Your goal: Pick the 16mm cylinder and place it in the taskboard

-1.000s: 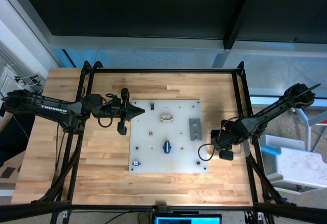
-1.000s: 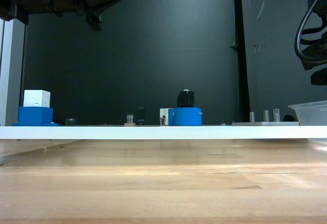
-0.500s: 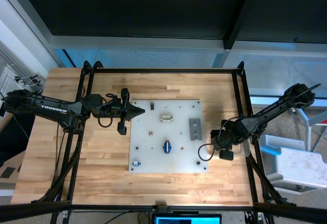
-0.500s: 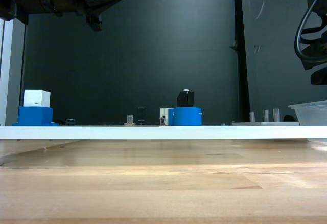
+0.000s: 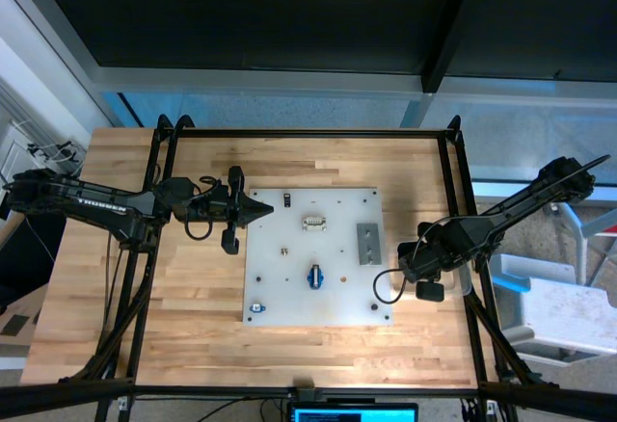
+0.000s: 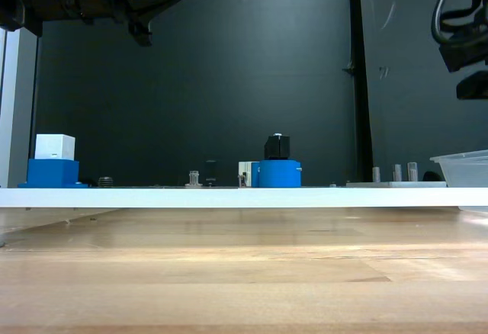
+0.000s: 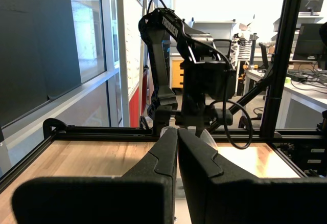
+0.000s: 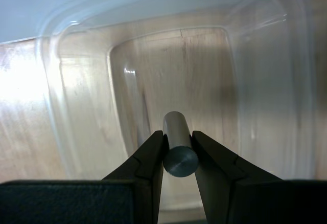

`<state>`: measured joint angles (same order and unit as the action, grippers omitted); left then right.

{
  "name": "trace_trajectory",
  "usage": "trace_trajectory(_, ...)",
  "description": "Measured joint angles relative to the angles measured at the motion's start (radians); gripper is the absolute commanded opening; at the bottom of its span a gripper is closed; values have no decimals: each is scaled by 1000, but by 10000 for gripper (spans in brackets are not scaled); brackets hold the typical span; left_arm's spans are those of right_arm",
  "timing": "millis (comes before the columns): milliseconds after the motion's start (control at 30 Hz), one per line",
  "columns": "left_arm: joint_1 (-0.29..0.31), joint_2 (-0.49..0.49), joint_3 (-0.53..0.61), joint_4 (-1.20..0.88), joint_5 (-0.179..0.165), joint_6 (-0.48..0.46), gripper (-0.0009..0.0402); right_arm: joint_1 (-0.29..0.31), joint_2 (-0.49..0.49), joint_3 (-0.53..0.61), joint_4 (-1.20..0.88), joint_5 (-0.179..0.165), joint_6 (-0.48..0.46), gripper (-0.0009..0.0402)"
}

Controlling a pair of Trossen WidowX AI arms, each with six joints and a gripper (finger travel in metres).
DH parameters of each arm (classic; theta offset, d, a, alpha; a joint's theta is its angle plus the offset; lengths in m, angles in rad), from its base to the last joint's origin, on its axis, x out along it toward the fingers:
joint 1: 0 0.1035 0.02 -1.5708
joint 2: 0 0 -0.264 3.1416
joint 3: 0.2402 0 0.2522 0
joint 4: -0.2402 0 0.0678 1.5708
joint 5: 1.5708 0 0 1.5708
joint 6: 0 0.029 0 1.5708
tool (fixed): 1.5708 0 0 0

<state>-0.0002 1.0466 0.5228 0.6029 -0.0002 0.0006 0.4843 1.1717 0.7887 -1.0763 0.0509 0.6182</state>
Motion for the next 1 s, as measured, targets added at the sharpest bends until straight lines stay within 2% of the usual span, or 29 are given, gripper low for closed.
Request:
trace_trajectory(433, 0, 0, 0, 0, 0, 0, 0, -2, 0, 120, -68, 1, -5, 18)
trace_trajectory(1000, 0, 0, 0, 0, 0, 0, 0, -27, 27, 146, -67, 1, -30, 18)
